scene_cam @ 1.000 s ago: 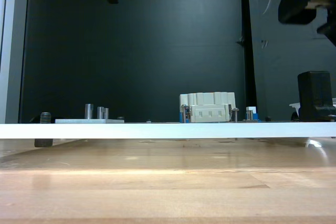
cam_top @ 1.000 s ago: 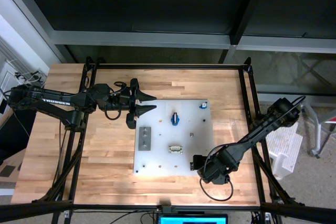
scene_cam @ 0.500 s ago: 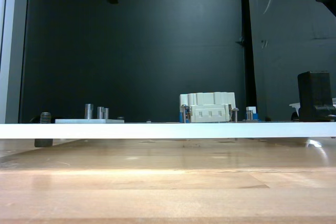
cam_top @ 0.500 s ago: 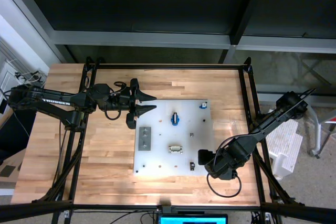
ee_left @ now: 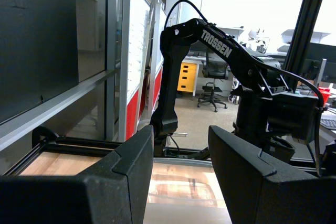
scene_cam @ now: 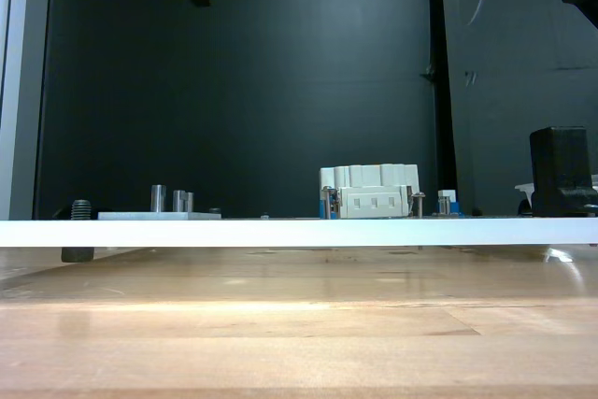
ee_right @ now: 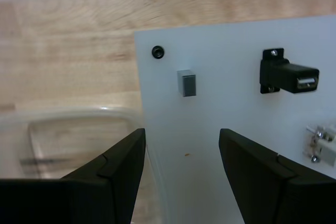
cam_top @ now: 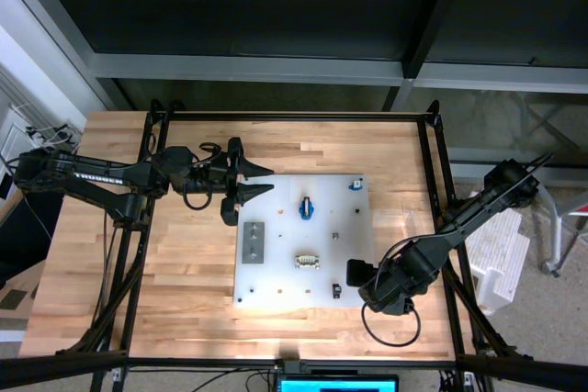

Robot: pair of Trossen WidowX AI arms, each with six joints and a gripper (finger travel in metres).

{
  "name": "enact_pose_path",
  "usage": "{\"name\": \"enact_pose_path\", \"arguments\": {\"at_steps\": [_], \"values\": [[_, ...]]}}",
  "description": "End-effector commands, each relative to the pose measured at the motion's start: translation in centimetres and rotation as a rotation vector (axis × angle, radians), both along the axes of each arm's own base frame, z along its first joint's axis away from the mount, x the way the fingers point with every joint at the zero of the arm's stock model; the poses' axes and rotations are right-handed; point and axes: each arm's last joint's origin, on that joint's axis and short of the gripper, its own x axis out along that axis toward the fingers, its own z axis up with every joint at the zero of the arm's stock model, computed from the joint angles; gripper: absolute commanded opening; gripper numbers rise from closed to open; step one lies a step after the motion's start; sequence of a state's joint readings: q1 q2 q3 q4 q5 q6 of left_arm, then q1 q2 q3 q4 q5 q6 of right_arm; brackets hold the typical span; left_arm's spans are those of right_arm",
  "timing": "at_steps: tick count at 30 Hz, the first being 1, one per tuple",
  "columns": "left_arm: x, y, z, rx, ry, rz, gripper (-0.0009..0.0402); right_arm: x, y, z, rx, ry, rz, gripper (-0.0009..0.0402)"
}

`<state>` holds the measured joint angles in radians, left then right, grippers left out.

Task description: Pick the 16mm bar and install on taskboard

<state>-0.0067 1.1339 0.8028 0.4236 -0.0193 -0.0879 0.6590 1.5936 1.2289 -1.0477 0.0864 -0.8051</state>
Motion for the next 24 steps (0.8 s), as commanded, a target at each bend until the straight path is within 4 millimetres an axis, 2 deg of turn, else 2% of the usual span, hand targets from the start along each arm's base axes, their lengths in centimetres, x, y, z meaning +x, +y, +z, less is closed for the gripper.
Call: {"name": "enact_pose_path", "arguments": {"at_steps": [1, 14, 17, 24], "values": [[0.0, 0.0, 0.0, 0.000, 0.000, 0.000, 0.0140, -0.1, -0.2, 0.5, 0.025, -0.012, -0.069, 0.0157], [0.0, 0.0, 0.0, 0.000, 0.000, 0.000, 0.0140, -1.6, -1.4, 2.3, 0.092, -0.041, -0.197, -0.0004], [0.0, 0.0, 0.0, 0.000, 0.000, 0.000, 0.0140, -1.7, -1.5, 2.5, 0.101, -0.048, -0.214, 0.0006], [0.0, 0.0, 0.0, 0.000, 0.000, 0.000, 0.0140, -1.9, -1.6, 2.8, 0.117, -0.055, -0.249, -0.0001]]}}
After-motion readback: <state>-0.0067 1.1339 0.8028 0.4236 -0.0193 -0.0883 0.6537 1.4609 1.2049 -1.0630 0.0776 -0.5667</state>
